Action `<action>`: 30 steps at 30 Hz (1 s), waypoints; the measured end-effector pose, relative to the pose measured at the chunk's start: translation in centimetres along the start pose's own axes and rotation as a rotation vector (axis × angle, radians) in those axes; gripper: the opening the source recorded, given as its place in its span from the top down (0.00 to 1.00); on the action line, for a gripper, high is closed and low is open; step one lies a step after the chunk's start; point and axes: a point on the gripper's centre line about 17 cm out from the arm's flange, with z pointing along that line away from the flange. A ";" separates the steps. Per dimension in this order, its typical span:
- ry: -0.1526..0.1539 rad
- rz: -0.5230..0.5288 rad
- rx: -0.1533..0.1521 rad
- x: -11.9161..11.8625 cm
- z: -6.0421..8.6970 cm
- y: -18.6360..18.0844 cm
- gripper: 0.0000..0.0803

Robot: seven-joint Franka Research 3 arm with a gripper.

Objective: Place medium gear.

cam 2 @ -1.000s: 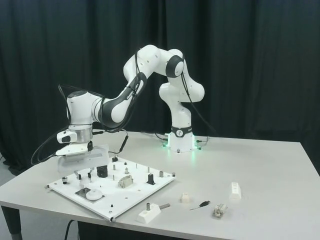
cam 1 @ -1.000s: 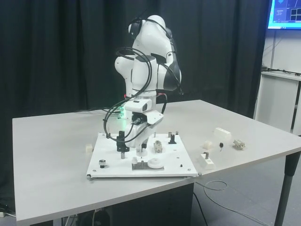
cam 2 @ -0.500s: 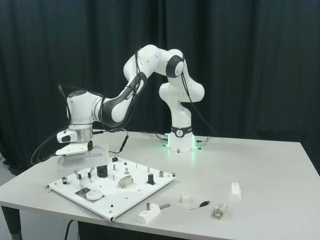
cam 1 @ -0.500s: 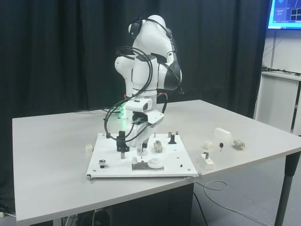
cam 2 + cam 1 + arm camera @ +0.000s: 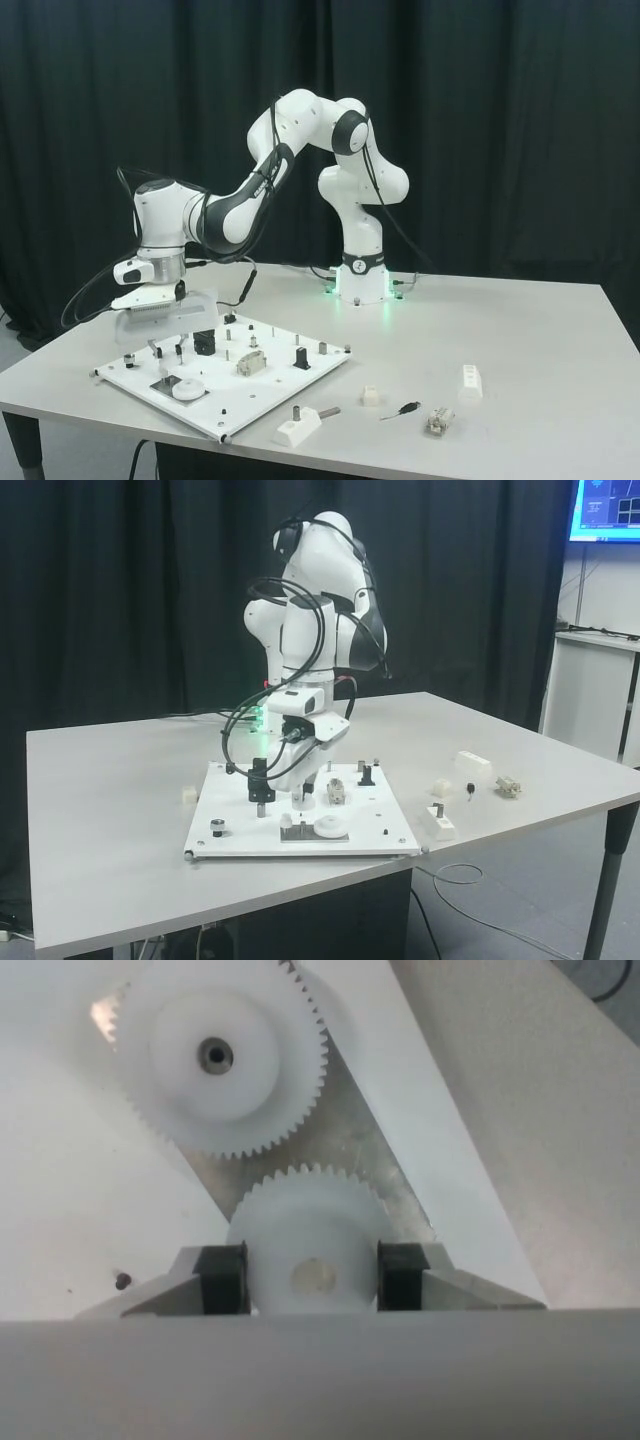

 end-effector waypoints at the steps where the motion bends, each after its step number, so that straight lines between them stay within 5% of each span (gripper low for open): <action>1: 0.000 0.000 0.000 0.0 0.0 0.0 0.66; 18: 0.005 0.008 -0.001 0.4 -0.5 -0.1 0.66; 30: 0.000 0.028 0.045 2.0 -1.4 -2.5 0.66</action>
